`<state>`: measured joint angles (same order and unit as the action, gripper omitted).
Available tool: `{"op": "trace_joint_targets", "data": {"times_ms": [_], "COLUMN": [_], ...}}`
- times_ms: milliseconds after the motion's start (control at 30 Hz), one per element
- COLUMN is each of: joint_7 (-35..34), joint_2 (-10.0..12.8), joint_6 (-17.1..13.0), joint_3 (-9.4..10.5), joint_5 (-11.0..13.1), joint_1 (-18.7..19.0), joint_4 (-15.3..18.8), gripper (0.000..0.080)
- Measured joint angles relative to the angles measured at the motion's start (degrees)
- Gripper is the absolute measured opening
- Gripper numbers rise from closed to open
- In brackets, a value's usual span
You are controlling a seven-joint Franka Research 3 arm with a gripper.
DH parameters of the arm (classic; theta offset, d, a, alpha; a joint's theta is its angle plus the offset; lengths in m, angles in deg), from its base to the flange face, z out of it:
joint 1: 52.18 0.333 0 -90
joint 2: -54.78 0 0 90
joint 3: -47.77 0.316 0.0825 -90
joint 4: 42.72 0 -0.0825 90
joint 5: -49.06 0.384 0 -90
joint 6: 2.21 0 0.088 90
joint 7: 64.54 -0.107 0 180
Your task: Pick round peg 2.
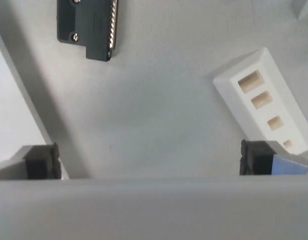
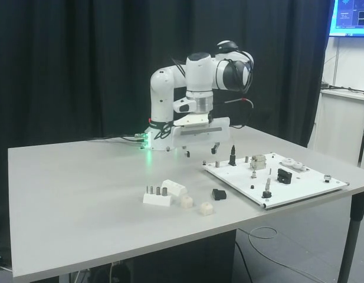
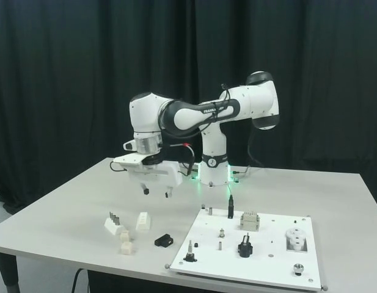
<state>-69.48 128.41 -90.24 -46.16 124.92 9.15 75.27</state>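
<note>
Pincer [image 1: 149, 160] wide open, empty, above grey table [image 1: 158, 115]

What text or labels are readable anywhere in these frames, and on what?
"FRANKA": black lettering on the white robot arm's forearm, second room view; letters after that are too small to read.
Wall screen at the top corner of the first room view: shows lines of text, too small to read.
Nothing readable on the white assembly board, the white peg holder or the black connector.
</note>
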Motion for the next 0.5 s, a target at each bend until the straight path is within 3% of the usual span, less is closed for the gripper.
{"op": "trace_joint_targets", "data": {"times_ms": [500], "joint_7": [-0.57], "joint_2": [-0.29], "joint_6": [2.07], "joint_3": [-1.84], "joint_5": [2.82], "joint_1": [0.57], "joint_4": [3.06], "gripper": [0.08]}}
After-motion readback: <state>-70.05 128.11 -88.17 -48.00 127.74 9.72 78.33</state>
